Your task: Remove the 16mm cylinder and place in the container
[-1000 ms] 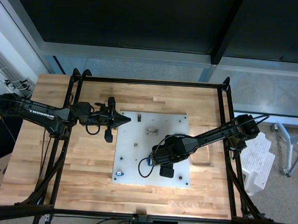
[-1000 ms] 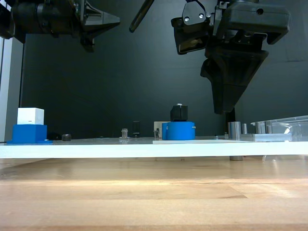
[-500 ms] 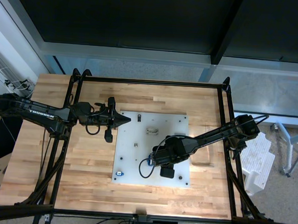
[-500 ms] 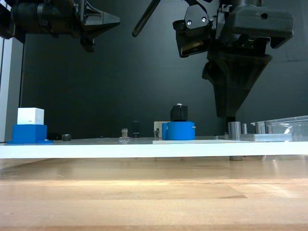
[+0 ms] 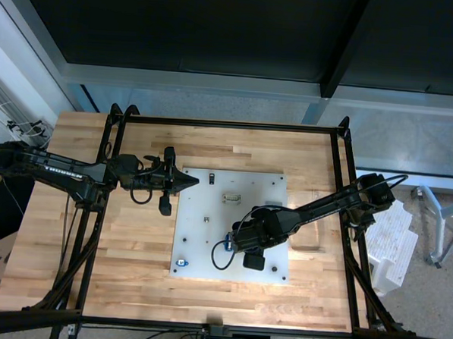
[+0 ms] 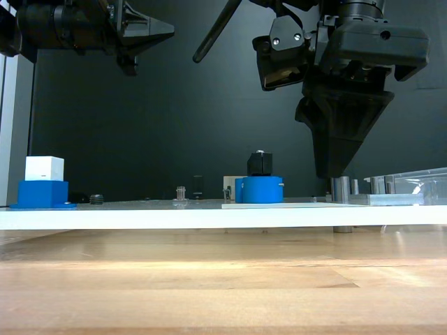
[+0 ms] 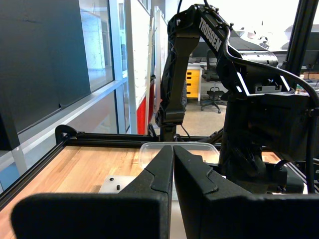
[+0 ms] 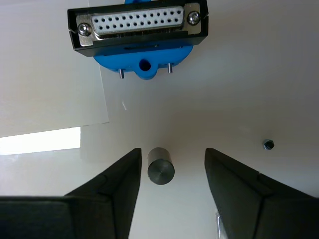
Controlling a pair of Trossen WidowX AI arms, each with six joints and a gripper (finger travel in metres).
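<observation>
Two arms reach over the worktop [image 5: 130, 271], but only the right one is at the task. The right gripper [image 8: 172, 153] points straight down over the near right part of the white board [image 5: 207, 252], fingers spread. The 16mm cylinder [image 8: 160, 167] stands upright in the board between them, touching neither. In the low view the fingertips hang just above its top. The left gripper [image 5: 188, 181] is parked high over the board's far left edge, its fingers pressed together on nothing.

Several things could go wrong from here. The cylinder sits nearer one finger than the other, so on closing that finger would probably meet it first. It would then push the peg sideways in its hole rather than centring it. The fingers also need to come lower before closing, or they would likely catch only the top rim of smooth metal and slip off. A pull that is not straight up could make the peg bind. The blue connector fitting [image 8: 142, 59] lies just beyond and looks clear of the fingers. The container [image 7: 149, 148] lies right of the board, clear and shallow, so a high release might bounce the peg out.
</observation>
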